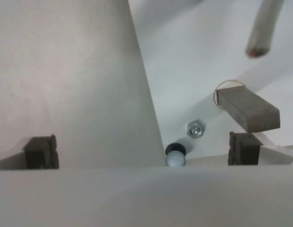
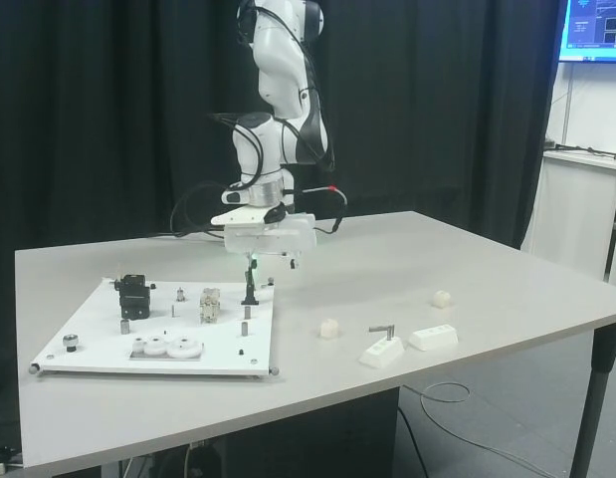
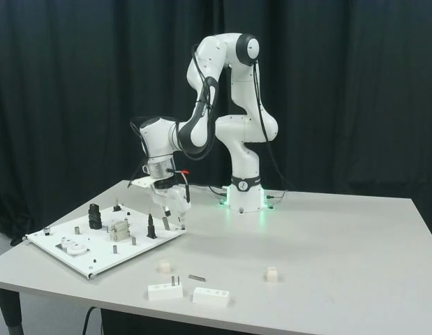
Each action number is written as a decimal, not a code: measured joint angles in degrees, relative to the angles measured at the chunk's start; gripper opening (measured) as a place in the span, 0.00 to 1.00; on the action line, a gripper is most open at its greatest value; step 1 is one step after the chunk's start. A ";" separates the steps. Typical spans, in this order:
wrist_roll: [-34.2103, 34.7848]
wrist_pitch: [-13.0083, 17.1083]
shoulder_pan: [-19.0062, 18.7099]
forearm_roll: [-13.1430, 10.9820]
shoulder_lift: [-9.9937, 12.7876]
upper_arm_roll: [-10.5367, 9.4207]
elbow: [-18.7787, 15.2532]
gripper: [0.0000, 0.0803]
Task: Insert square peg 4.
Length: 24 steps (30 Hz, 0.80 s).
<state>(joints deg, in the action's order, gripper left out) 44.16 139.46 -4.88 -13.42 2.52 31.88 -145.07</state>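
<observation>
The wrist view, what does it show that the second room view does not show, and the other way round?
Only the wrist view: a hex nut, a round hole and a grey square peg lying across it. Only the second room view: the arm's base, two white blocks and the table's front part. Both: the white board and the gripper.

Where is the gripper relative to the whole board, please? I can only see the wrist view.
Observer: The gripper hangs over the white board's corner nearest the arm's base.
Operator: Thanks. Does anything lie off the board?
Observer: Yes, two white blocks sit on the grey table near its front edge.
Operator: Any loose peg there?
Observer: A short grey peg lies flat on the table just behind those blocks.
</observation>
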 joint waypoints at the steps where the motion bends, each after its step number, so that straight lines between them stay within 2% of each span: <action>1: 0.00 0.00 0.01 0.13 -0.09 0.01 0.01 1.00; 24: 0.07 0.53 0.17 1.06 -0.34 0.49 0.25 1.00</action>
<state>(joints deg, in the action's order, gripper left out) 44.24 139.99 -4.71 -12.36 2.18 32.36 -144.81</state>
